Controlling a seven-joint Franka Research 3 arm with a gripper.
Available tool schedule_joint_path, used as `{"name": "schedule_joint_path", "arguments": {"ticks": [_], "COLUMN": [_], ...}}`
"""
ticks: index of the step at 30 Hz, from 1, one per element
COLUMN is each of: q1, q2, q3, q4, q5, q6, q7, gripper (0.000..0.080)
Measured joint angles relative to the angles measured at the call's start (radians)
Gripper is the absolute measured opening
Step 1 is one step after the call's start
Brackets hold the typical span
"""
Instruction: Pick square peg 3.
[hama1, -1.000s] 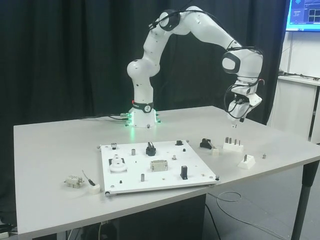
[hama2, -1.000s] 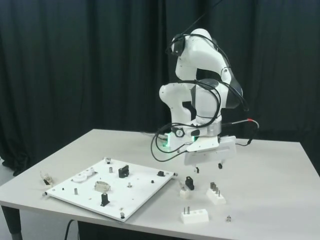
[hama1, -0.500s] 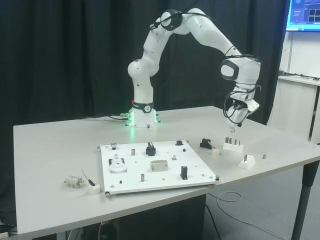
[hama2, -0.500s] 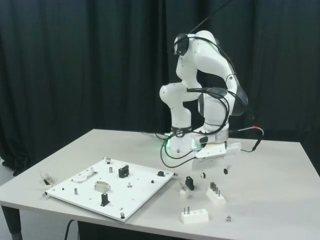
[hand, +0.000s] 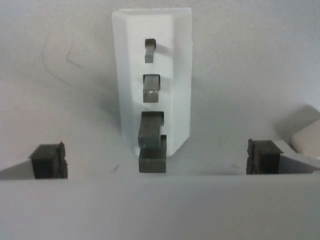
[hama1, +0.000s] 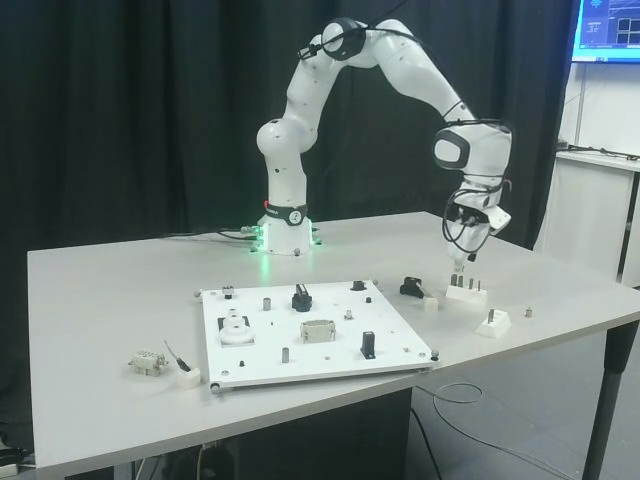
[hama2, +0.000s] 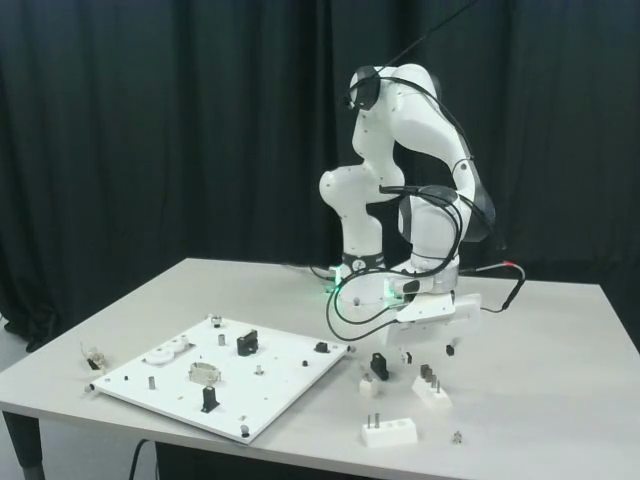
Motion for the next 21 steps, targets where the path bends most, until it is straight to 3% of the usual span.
{"name": "schedule_joint_path", "arguments": {"ticks": [21], "q1": [0.004], "q2": [-0.002], "q3": [0.036], "q4": [-0.094], "q5": [0.0], "q6": [0.161], "q7": [-0.022], "gripper": [0.08]}}
